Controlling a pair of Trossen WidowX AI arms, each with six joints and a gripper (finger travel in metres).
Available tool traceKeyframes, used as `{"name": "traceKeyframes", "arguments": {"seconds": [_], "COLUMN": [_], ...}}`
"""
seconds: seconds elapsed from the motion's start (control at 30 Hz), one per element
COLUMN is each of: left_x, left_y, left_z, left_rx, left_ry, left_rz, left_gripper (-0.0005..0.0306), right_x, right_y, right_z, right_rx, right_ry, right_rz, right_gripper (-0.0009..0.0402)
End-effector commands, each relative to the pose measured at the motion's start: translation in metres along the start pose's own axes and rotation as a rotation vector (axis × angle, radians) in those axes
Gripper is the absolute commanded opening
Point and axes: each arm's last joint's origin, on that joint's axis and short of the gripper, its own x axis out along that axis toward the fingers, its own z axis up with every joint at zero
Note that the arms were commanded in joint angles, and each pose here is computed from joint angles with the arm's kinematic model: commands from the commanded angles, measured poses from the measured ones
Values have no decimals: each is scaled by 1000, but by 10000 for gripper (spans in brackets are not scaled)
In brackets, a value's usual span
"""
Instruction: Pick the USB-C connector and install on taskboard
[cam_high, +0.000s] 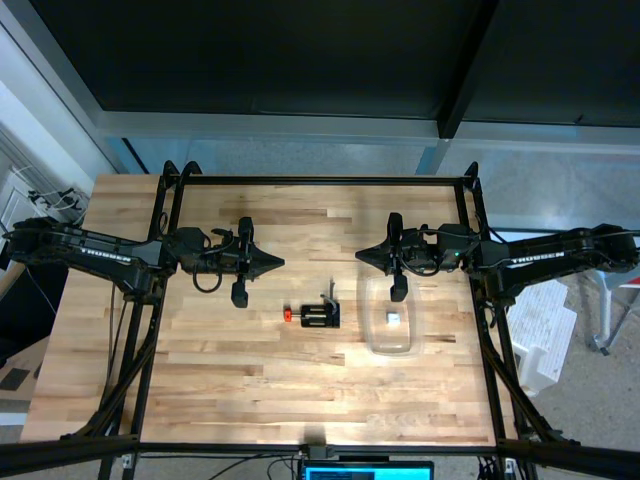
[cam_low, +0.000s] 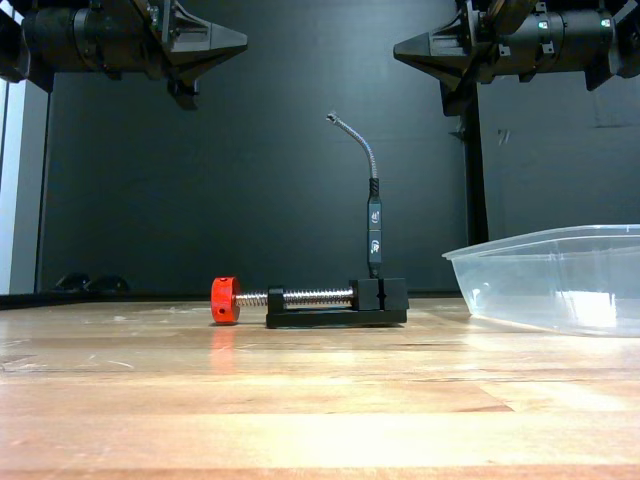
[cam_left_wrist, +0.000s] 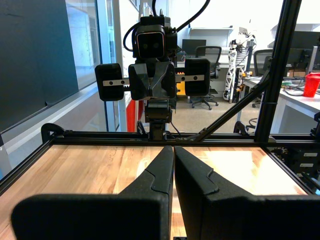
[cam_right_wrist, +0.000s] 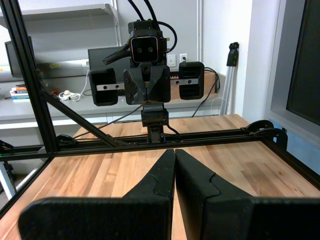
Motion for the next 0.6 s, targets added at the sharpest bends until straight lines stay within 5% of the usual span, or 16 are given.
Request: {"name": "traceKeyframes", "arguments": {"seconds": [0.03,0.6], "left_x": [0,0], "left_y": [0,0], "left_z": [0,0], "left_rx": [0,0], "left_ry": [-1,0], "left_rz": [0,0], "left_gripper": [0,0], "right_x": [0,0], "right_y": [0,0], "right_z": [0,-1], "right_rx": [0,0], "right_ry": [0,7], "right_rz": [0,-1], "right_gripper": [0,0]}}
